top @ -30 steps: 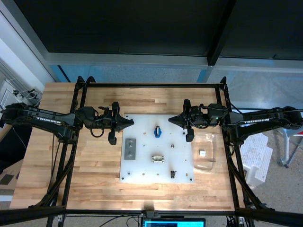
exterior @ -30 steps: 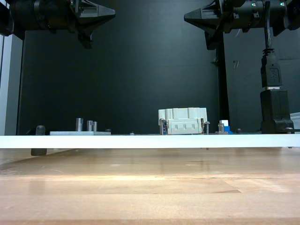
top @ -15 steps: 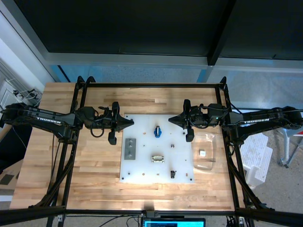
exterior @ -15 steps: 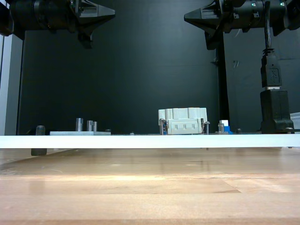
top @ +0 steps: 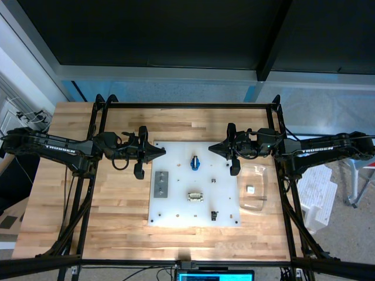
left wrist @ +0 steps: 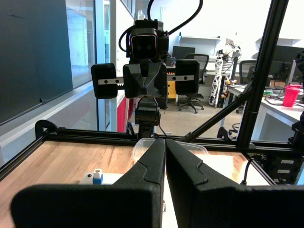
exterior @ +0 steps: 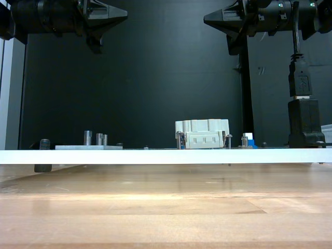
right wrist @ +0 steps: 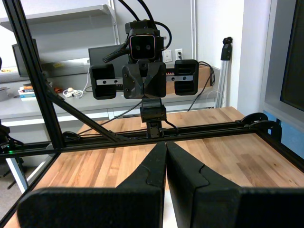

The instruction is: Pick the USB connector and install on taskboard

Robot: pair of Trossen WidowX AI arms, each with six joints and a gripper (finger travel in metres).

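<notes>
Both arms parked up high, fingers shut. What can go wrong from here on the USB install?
1. Both sets of fingers are shut, with the left gripper above the taskboard's far left corner and the right gripper above its far right part. Coming down shut would likely knock the USB connector, which stands upright near the board's near edge.
2. The multi-pin socket sits just behind the connector, so wide-open fingers may clip it.
</notes>
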